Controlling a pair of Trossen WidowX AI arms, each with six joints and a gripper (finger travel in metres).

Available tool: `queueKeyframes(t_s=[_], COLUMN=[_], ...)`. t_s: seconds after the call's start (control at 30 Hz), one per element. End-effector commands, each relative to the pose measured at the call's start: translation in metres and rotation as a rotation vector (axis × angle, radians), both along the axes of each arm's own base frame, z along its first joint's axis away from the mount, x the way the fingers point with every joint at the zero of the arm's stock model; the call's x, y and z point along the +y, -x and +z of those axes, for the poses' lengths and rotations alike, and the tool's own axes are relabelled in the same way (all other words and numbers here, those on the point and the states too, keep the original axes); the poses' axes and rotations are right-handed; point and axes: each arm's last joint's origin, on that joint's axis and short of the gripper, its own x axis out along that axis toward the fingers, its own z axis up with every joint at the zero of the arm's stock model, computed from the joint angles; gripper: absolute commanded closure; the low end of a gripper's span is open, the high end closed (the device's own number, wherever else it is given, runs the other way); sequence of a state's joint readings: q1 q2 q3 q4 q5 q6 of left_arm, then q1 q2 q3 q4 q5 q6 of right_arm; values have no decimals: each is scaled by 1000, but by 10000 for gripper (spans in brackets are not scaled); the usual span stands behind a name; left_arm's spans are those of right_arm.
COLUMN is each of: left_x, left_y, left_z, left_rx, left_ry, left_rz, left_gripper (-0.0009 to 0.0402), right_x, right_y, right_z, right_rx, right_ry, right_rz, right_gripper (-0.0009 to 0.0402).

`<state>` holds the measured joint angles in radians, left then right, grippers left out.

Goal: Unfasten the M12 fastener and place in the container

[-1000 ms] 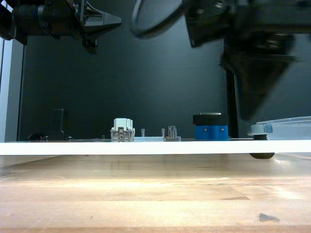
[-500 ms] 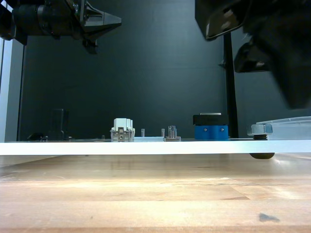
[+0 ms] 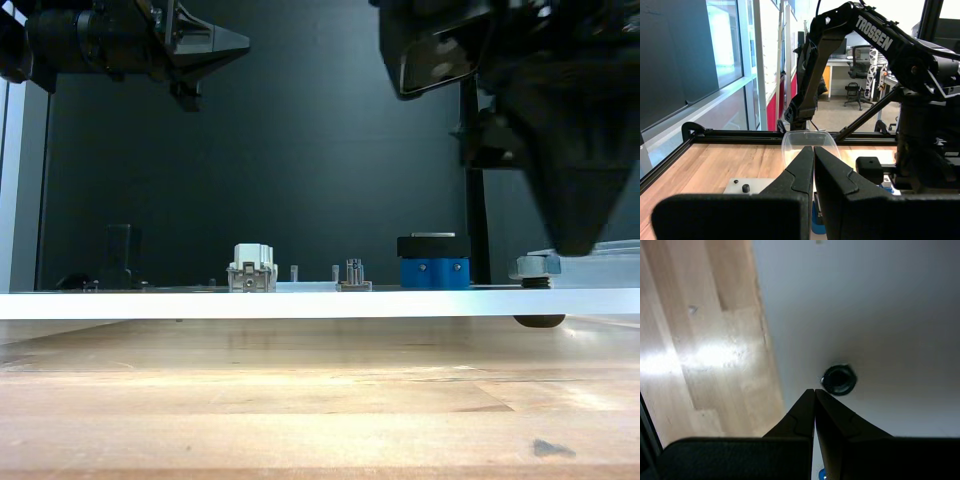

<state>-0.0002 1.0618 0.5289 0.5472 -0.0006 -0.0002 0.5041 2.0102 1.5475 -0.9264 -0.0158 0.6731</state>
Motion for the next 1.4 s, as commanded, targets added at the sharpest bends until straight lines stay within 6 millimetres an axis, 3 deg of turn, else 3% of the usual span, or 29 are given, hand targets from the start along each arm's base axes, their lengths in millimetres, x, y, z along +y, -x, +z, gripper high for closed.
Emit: queueKeyframes(t_s=[0.03, 0.3, 0.6, 0.8, 1.0, 1.13, 1.3, 1.4], left_x=[0, 0, 0, 0, 0, 0, 0, 0], left_y=[0, 0, 0, 0, 0, 0, 0, 0], left_z=[0, 0, 0, 0, 0, 0, 0, 0], left_rx=[0, 0, 0, 0, -3, 2, 0, 1], left_ry=[0, 0, 0, 0, 0, 0, 0, 0], left_rz=[0, 0, 0, 0, 1, 0, 0, 0], left_gripper=[393, 393, 393, 393, 393, 393, 393, 393], right_x=[-1, -3, -17, -16, -10, -7, -6, -3], right_y=[-1, -1, 8, 8, 6, 4, 3, 0], right_z=[-1, -5, 6, 12, 18, 26, 28, 26], right_rx=[-1, -2, -5, -17, 34, 25, 31, 48], right_ry=[1, 5, 340, 315, 152, 100, 40, -17], right_rz=[4, 0, -75, -100, -224, -346, -605, -664], right_gripper=[393, 393, 393, 393, 386, 333, 235, 180])
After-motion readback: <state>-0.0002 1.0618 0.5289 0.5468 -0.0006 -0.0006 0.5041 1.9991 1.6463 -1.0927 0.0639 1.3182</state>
